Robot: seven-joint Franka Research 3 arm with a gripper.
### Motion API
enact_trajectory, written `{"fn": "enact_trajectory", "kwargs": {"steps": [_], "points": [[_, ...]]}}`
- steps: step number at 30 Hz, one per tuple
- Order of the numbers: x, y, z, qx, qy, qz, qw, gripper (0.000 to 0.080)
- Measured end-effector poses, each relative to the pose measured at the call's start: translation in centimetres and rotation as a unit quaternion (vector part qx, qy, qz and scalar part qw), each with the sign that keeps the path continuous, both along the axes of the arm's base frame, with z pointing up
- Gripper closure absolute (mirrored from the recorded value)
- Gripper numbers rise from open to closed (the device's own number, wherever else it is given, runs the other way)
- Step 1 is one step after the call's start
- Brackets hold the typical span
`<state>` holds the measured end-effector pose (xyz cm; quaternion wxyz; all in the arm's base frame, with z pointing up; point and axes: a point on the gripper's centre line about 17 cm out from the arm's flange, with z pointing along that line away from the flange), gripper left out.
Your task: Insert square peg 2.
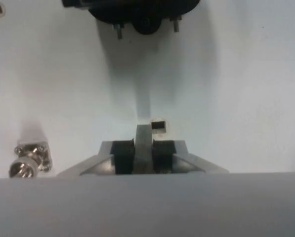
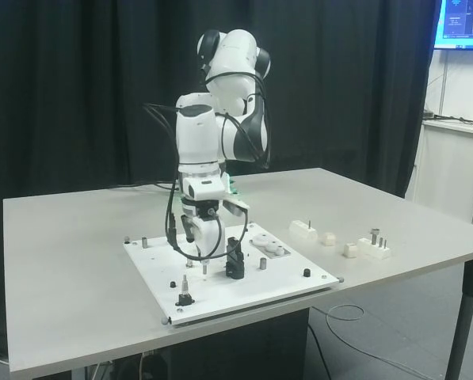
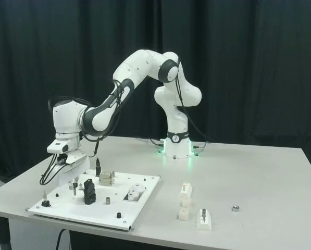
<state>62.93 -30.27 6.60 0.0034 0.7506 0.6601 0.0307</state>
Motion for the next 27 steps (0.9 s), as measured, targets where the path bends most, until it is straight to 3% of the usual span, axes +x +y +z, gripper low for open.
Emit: {"fn": "enact_trajectory", "kwargs": {"steps": [27], "points": [[0.17,-0.08,-0.98,-0.007,0.0,-0.012,0.9999,0.0728]]}}
